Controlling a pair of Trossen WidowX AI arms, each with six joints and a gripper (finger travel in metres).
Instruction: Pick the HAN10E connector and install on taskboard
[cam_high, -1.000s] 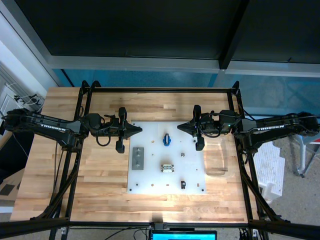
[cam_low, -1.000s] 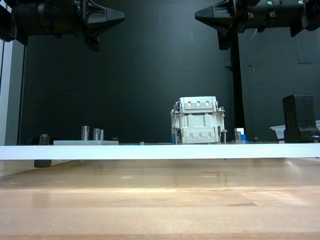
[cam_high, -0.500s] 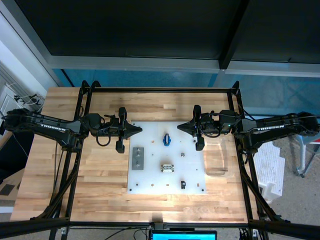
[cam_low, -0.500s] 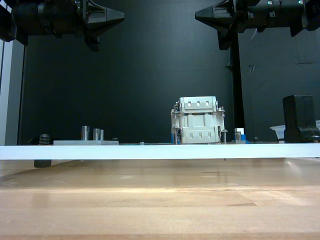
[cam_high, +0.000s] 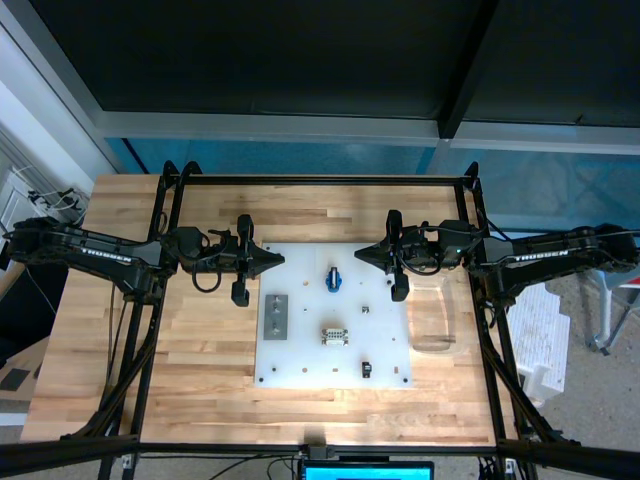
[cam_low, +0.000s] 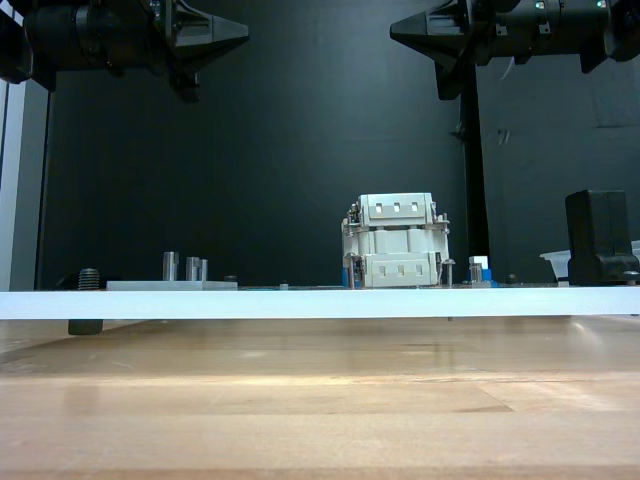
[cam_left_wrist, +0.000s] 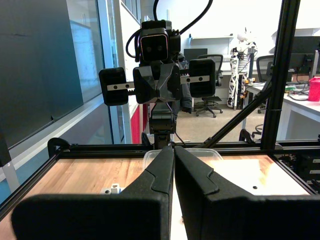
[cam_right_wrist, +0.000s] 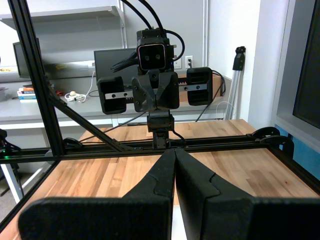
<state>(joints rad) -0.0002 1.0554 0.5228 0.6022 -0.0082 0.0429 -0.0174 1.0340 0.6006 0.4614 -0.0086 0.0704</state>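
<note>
Both left gripper (cam_high: 280, 259) and right gripper (cam_high: 360, 255), fingers together, hang well above HAN10E connector (cam_high: 334, 336).

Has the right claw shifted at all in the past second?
No. The right claw hangs shut over the far right part of the taskboard, exactly as before. The left claw, also shut, hangs over its far left corner.

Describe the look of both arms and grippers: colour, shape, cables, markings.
The left arm and right arm are matte black with white TROSSEN lettering. The left gripper, above the taskboard's far-left corner, and right gripper, above its far-right part, taper to pointed wedges. Black cables loop at each wrist.
</note>
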